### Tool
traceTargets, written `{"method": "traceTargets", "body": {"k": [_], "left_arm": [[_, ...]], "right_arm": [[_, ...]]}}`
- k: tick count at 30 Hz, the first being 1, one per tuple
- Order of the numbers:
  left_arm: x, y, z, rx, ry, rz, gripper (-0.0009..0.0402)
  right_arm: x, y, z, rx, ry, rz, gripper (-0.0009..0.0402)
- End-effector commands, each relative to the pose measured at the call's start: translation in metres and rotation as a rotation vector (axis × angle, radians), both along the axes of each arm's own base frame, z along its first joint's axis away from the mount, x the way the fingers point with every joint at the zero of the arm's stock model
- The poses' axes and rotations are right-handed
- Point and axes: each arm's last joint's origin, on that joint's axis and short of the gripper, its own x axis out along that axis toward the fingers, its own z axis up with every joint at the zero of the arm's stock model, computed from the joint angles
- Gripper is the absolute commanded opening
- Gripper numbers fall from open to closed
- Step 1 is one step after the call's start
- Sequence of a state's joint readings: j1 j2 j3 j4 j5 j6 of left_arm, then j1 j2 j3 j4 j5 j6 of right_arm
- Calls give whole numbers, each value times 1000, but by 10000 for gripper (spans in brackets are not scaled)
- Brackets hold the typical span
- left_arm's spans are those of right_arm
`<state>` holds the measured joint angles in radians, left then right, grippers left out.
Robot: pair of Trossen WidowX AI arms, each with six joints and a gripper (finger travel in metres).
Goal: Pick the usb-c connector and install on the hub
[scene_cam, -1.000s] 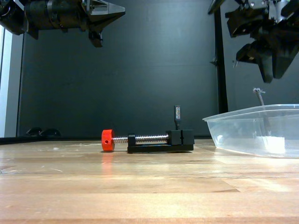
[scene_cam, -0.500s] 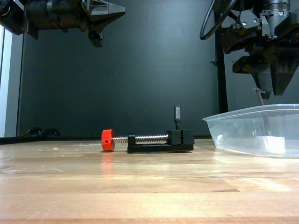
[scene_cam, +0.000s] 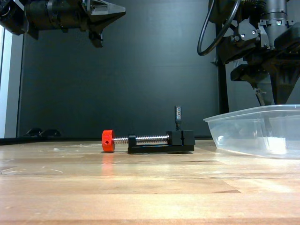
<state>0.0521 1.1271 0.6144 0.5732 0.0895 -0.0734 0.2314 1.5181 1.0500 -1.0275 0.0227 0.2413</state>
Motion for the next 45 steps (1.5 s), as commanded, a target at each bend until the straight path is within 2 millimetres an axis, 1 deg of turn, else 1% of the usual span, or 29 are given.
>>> {"method": "traceTargets", "body": {"k": [1,8,18,35,38,45], "left_arm": [[0,0,0,0,0,0,0],[0,0,0,0,0,0,0],[0,0,0,0,0,0,0],[0,0,0,0,0,0,0],[0,0,0,0,0,0,0],[0,0,0,0,0,0,0]], "right_arm": [[2,1,-3,0,1,7,153],[7,4,-12,-1,1,24,153],[5,7,-25,20,-11,33,153],[6,9,-30,25,-43,40,152],[6,9,-30,25,-45,40,138],[5,9,-31,25,-40,42,87]]}}
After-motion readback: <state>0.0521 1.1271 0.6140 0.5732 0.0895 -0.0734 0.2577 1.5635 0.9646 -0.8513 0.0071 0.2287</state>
